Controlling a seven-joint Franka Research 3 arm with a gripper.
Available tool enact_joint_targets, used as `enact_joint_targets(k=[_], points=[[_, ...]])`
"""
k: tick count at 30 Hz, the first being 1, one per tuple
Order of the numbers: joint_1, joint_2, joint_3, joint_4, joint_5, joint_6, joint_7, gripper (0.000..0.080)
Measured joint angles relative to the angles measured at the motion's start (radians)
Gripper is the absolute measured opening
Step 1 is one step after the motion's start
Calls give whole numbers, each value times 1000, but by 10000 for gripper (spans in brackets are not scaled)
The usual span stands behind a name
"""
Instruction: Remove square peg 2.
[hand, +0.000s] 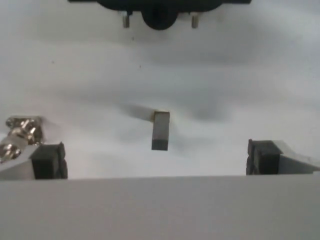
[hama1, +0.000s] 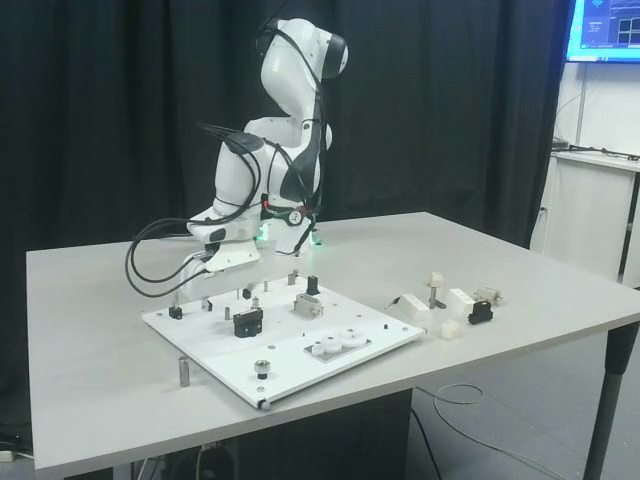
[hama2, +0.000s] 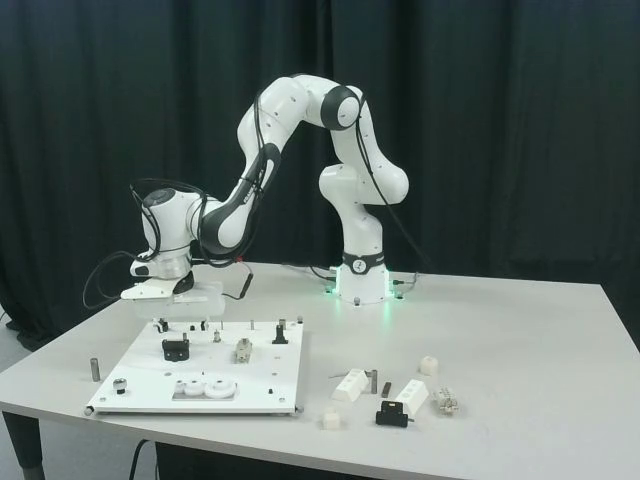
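The gripper (hand: 156, 159) is shown spread wide and empty, its two black fingertips (hand: 48, 161) standing well apart on either side of square peg 2 (hand: 160, 131), with neither pad touching it. The peg is seen upright, apparently seated in the white board (hand: 200, 75), directly below the gripper and between the fingertips. The removal is therefore judged not yet begun in earnest: alignment over the peg is done, while descent, closing on the peg and lifting it clear are left. How deeply the peg sits in its hole cannot be told from the wrist view.

In the room views the gripper (hama2: 185, 318) is held low over the far edge of the white board (hama2: 270, 385), at the end farthest from the arm's base (hama2: 362, 285). The arm (hama2: 300, 105) is seen rising from that base, folding at a high elbow and reaching down and outward to the board, the wrist turned so that the gripper points down. Loose white and black parts (hama2: 400, 395) are seen on the grey worktop (hama2: 520, 370) beside the board, well apart from the gripper.
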Motion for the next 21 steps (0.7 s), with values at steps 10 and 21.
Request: enact_joint_targets(k=[10, 21], points=[[1, -8, -2, -50, 6, 76, -30, 800], [11, -8, -1, -83, 25, 142, -32, 800]])
